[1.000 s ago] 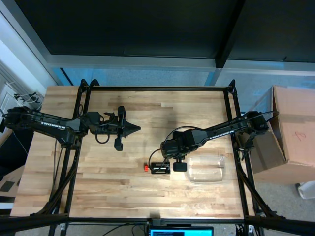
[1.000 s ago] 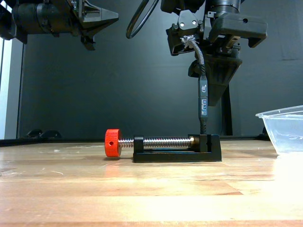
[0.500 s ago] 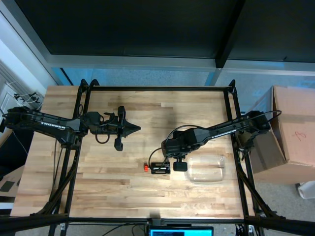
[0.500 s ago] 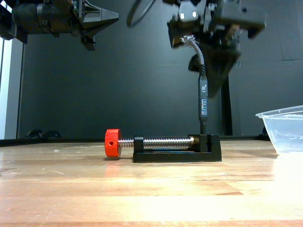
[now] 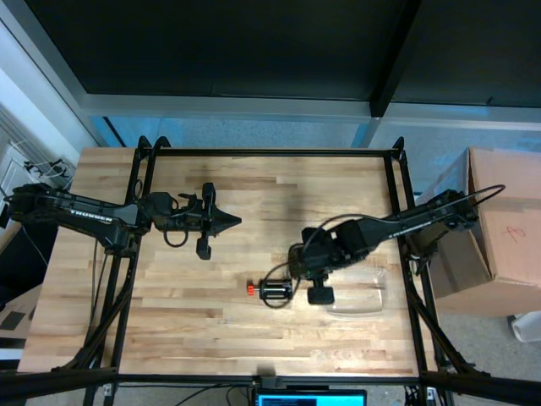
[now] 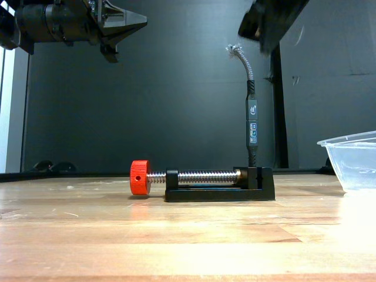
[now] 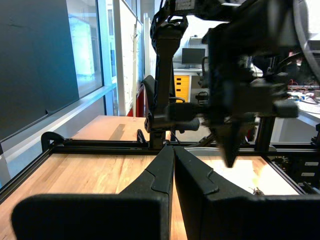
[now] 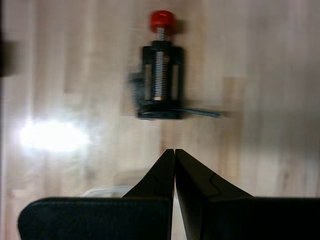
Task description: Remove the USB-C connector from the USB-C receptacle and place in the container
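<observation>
The USB-C connector [image 6: 251, 126] stands upright in its receptacle at the right end of the black vise [image 6: 220, 185], with its frayed braided cable curving free above it. No gripper touches it. My right gripper [image 8: 174, 151] is shut and empty. It hangs high above the vise [image 8: 160, 82], and only its lower part [image 6: 265, 35] shows in the low view. The connector's cable [image 8: 197, 112] sticks out sideways from the vise. My left gripper [image 5: 237, 222] is shut and empty, and hovers high over the table's left half [image 6: 141, 22].
A clear plastic container [image 5: 359, 296] sits just right of the vise [image 5: 275, 292], with its rim [image 6: 352, 141] at the low view's right edge. The vise's red knob [image 6: 139, 177] points left. A black frame borders the table, and a cardboard box [image 5: 503, 228] stands beyond the right edge.
My right gripper has risen and shifted right, away from the connector's cable. The connector stays upright in the receptacle. The left arm has not moved.
</observation>
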`<state>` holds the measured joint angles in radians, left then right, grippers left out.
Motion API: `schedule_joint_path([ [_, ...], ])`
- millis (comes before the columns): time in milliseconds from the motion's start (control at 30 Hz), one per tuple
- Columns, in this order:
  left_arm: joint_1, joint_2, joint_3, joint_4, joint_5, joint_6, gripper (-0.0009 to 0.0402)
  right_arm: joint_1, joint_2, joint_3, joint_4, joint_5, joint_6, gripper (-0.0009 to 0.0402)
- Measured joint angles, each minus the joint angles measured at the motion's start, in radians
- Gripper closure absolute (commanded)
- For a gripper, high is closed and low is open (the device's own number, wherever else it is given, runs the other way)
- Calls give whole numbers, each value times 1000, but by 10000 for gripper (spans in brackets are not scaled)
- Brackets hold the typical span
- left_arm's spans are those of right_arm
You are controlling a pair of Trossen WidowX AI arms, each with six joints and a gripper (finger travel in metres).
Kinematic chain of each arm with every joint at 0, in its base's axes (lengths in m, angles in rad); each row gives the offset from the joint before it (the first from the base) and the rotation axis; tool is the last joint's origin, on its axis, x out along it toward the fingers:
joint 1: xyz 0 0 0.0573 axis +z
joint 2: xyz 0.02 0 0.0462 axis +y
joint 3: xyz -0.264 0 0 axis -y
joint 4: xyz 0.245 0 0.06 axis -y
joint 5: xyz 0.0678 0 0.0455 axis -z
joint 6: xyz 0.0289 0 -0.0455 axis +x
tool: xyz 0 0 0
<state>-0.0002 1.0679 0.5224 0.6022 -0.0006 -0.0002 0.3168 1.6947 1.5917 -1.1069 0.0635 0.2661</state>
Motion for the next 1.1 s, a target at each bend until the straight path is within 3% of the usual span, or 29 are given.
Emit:
schedule_joint_path([
  [400, 0, 0, 0, 0, 0, 0, 393, 17, 0, 3, -4, 19, 47, 386],
  [800, 0, 0, 0, 0, 0, 0, 393, 22, 0, 3, -1, 36, 95, 229],
  [1100, 0, 0, 0, 0, 0, 0, 393, 44, 74, 63, -42, 47, 103, 209],
])
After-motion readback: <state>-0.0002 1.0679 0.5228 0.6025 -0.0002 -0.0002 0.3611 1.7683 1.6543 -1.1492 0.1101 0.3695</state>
